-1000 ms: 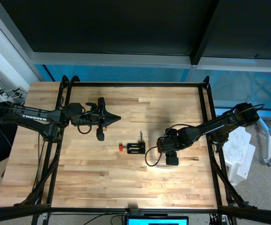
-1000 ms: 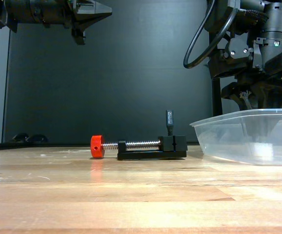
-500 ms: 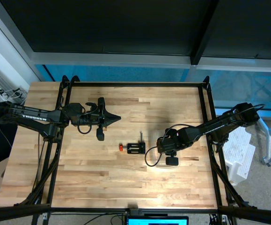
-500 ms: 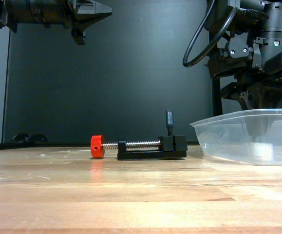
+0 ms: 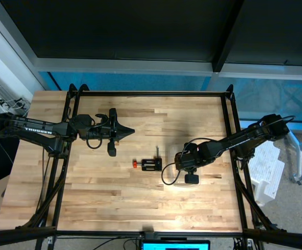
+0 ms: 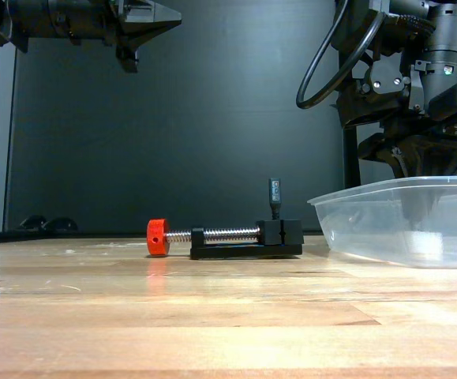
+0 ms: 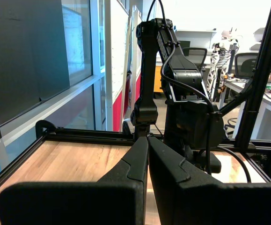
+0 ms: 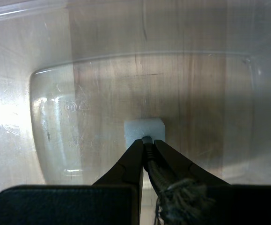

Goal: Pick the usb-c connector and install on the hub

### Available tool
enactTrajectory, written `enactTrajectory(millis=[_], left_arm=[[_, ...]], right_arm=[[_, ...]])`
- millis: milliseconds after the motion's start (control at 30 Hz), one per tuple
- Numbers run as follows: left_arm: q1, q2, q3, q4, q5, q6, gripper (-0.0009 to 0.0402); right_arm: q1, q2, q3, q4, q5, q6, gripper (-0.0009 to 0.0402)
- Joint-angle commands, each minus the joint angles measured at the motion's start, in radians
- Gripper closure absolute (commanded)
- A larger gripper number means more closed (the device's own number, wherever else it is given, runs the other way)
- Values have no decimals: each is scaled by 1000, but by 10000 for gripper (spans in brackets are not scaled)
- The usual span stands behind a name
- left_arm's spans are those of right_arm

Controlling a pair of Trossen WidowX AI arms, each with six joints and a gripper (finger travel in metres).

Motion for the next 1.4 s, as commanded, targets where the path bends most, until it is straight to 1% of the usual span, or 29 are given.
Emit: enactTrajectory(millis=[33,300,667,1133,1300,1400], left_arm=[[0,0,0,0,0,0,393],[0,0,0,0,0,0,393],[0,0,0,0,0,0,393],[0,0,0,0,0,0,393],[0,0,0,0,0,0,393],[0,0,0,1,0,0,393]], right_arm=[[0,0,0,-1,0,0,393],[1,-7,1,-3,0,0,393],[1,-76,5,-40,0,0,393],[-1,-190,149,-230,0,-1,393],[-2,-210,203,-301,0,-1,393],[-2,-213,216,-310,0,0,393]])
